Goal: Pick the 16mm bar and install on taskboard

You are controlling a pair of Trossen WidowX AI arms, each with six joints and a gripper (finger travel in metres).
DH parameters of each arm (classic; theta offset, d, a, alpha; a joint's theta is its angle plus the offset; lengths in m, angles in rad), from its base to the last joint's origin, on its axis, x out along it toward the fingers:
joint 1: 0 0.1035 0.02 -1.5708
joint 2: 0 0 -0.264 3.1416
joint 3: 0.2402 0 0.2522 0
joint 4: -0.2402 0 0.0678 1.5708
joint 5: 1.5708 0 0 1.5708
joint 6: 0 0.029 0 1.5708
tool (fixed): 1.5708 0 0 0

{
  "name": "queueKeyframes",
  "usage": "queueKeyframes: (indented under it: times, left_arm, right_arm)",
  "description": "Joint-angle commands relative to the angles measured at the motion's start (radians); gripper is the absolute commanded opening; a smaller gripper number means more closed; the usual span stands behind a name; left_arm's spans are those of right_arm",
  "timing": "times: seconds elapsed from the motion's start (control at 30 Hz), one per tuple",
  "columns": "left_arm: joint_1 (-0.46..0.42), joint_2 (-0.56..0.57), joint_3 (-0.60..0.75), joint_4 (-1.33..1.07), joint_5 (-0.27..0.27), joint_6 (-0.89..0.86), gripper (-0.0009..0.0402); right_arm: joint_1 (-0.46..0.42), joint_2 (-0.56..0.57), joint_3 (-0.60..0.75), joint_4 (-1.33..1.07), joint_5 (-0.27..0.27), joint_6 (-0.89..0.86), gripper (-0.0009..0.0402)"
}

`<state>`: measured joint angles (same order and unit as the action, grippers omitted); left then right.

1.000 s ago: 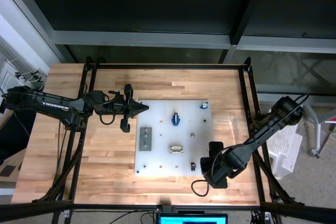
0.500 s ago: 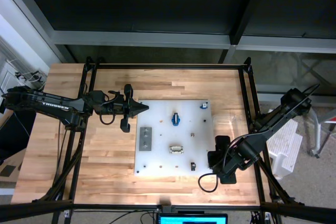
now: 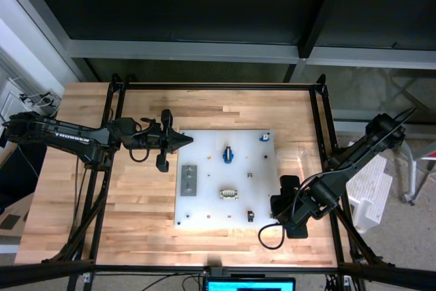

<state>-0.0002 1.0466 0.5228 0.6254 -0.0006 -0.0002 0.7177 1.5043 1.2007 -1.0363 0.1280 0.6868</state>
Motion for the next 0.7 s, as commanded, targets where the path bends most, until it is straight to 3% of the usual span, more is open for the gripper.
queueKeyframes:
  times: [0.03,0.13,0.2,0.27,0.4,0.6,0.7]
  left_arm:
    - [0.000,0.000,0.000,0.000,0.000,0.000,0.0000]
    - [0.000,0.000,0.000,0.000,0.000,0.000,0.0000]
    - [0.000,0.000,0.000,0.000,0.000,0.000,0.0000]
    - [0.000,0.000,0.000,0.000,0.000,0.000,0.0000]
    - [0.000,0.000,0.000,0.000,0.000,0.000,0.0000]
    - [0.000,0.000,0.000,0.000,0.000,0.000,0.0000]
    - [0.000,0.000,0.000,0.000,0.000,0.000,0.0000]
  right_arm:
    - [0.000,0.000,0.000,0.001,0.003,0.001,0.0213]
    - [0.000,0.000,0.000,0.001,0.002,0.005,0.0200]
    - [0.000,0.000,0.000,0.002,-0.009,0.004,0.0168]
    - [0.000,-0.002,0.000,0.001,-0.021,-0.005,0.0118]
    - [0.000,-0.012,0.000,0.001,0.012,-0.021,0.0003]
    - [-0.014,-0.035,0.000,0.002,0.012,-0.069,0.0005]
    - [-0.023,-0.055,0.000,0.002,0.048,-0.096,0.0002]
